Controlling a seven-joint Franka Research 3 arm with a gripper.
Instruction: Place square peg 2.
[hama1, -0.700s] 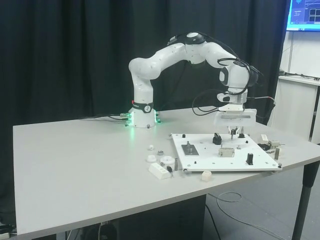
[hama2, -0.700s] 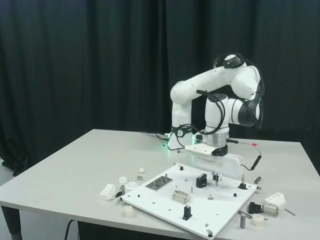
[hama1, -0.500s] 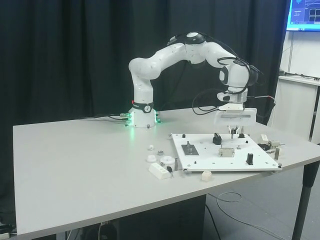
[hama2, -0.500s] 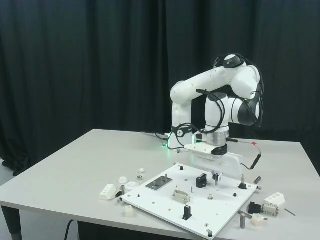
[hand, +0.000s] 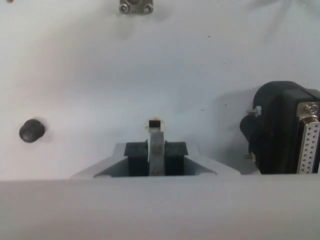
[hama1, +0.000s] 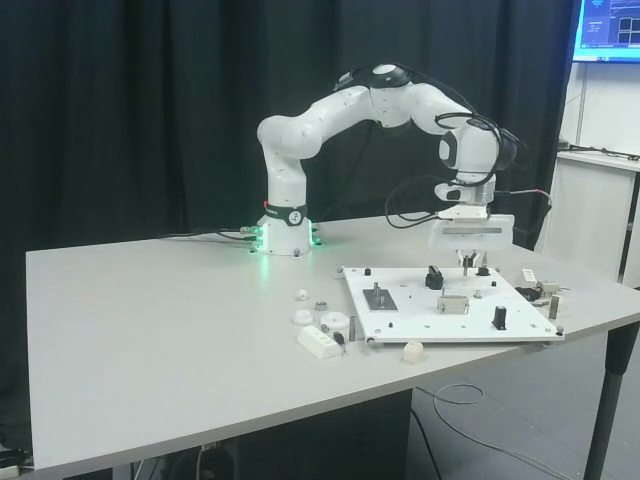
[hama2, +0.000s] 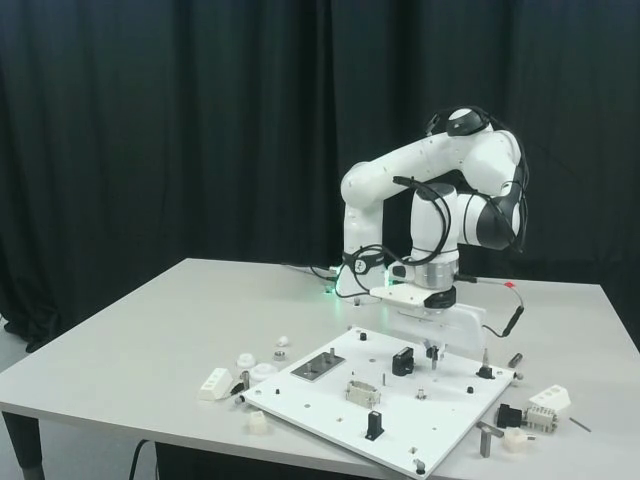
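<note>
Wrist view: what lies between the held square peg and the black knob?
Nothing: in the wrist view, only bare white board separates the square peg from the black knob.

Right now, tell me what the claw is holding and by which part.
The claw is shut on a thin grey square peg, pinched along its upper shaft; its lower tip pokes out over the white board.
</note>
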